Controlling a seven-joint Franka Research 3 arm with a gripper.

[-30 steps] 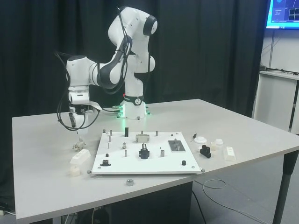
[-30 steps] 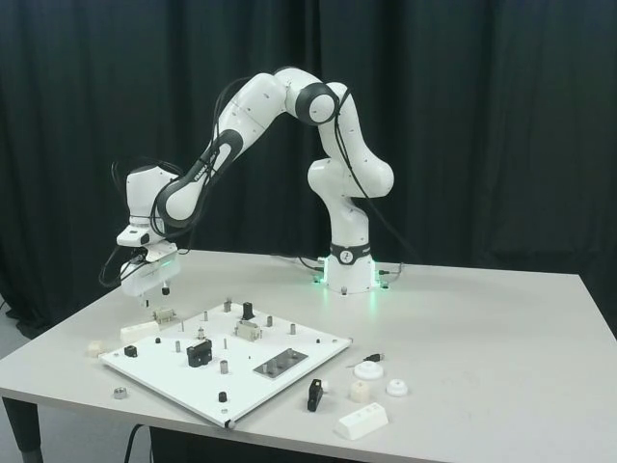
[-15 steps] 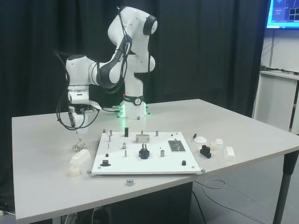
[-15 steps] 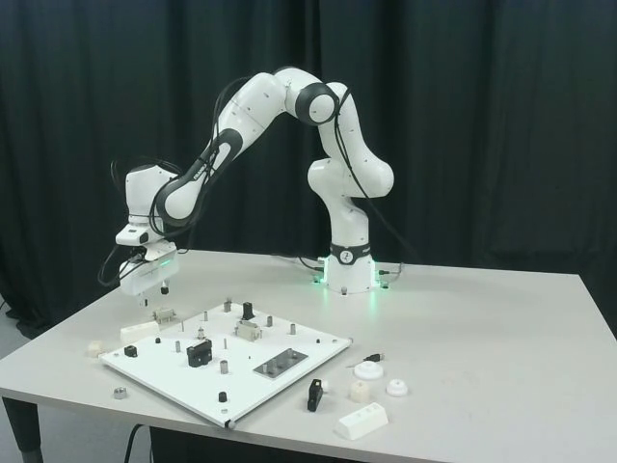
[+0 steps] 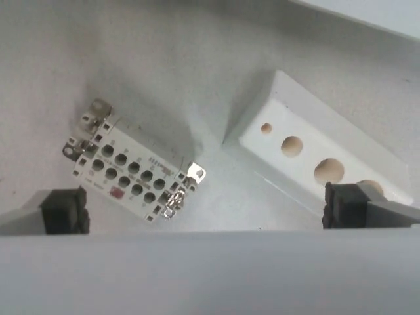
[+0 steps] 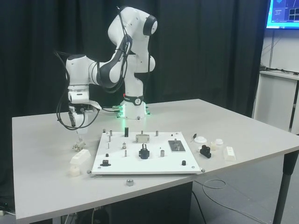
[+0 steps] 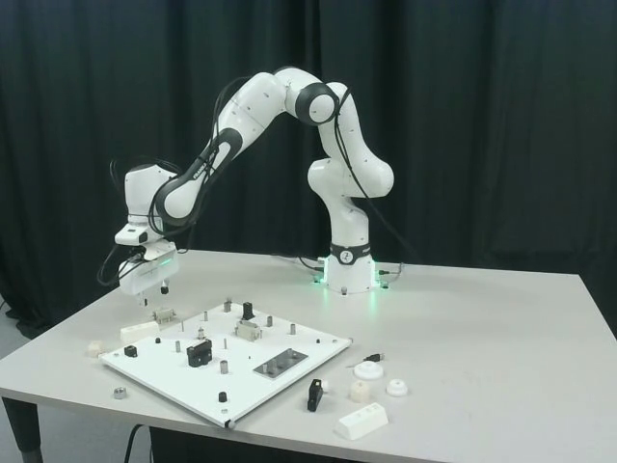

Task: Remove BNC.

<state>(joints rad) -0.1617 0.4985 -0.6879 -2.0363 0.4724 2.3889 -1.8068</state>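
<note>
Gripper [image 5: 202,209] is held open above the grey table [image 6: 42,140], just off the edge of the white board [image 6: 140,165]. In the wrist view the two black fingertips [image 5: 62,210] are seen wide apart, with nothing gripped between them. A white multi-pin connector [image 5: 128,170] with metal latches is seen lying flat on the table under the fingers, nearer one fingertip and skewed to the line between them. A white block [image 5: 321,157] with a row of round holes is seen just beside it, not touching; one end of it is covered by the other fingertip. In the room views the connector [image 6: 77,147] is found directly beneath the gripper [image 6: 80,133], with the block [image 6: 80,157] toward the table's front edge. BNC: none is held. It is taken to be among the small upright fittings [image 6: 125,148] on the board, apart from the gripper; which fitting it is cannot be told.
</note>
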